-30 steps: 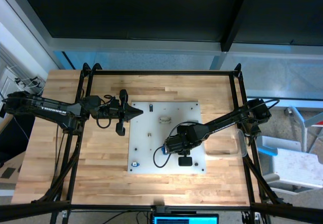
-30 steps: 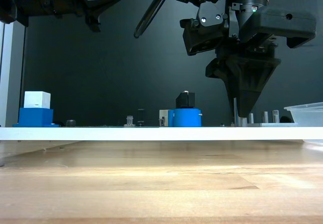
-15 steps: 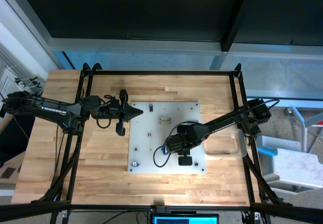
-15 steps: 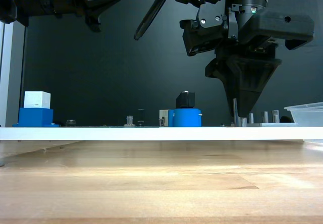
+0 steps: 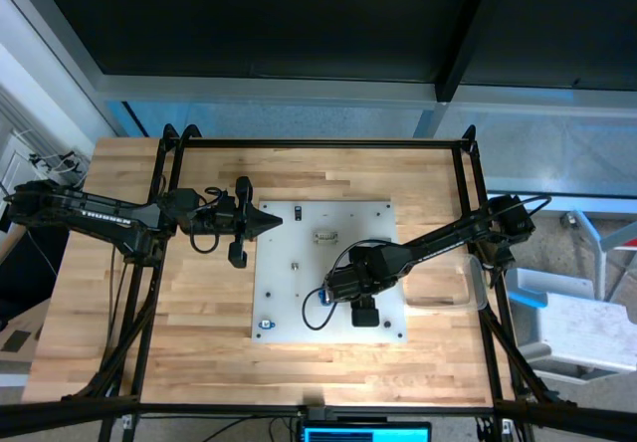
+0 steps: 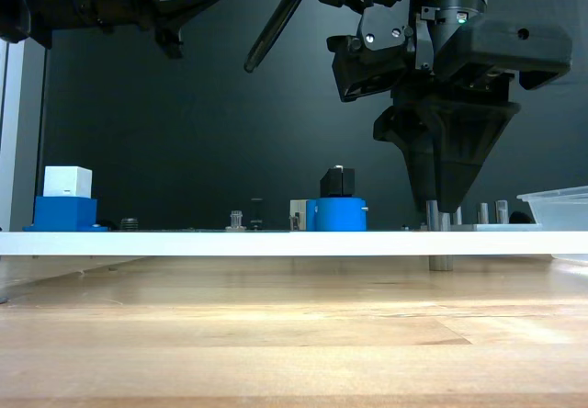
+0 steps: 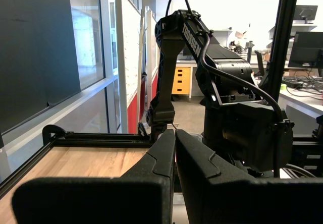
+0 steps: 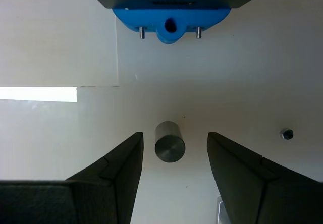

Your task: Pick the 16mm cylinder and place it in the taskboard

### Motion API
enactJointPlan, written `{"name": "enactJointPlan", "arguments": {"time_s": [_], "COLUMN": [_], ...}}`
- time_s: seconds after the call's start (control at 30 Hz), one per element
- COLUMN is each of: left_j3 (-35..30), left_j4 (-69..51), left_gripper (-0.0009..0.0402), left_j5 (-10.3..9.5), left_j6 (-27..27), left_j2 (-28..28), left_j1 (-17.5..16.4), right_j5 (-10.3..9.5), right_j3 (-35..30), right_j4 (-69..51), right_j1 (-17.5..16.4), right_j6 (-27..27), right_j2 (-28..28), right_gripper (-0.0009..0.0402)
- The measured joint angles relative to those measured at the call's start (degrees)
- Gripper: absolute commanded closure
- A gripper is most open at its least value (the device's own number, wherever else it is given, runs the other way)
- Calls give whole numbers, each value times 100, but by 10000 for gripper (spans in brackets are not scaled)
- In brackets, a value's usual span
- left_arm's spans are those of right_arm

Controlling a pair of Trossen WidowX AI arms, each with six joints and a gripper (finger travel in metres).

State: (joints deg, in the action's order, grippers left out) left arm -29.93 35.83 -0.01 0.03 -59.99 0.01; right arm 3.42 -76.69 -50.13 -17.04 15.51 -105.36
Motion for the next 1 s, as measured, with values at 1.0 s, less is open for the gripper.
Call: {"name": "enactJointPlan", "arguments": {"time_s": [1.0], "left_j3": [0], "left_j4": [-2], "left_gripper": [393], "left_j5": [0], "left_j6": [0], "left_j2": [0], "left_j1": [0], "right_j5": [-48], "right_j3": [-153], "right_j4": [-752], "right_j1": [-33], "right_j6": [22], "right_j2": [933], "right_gripper": [208]}}
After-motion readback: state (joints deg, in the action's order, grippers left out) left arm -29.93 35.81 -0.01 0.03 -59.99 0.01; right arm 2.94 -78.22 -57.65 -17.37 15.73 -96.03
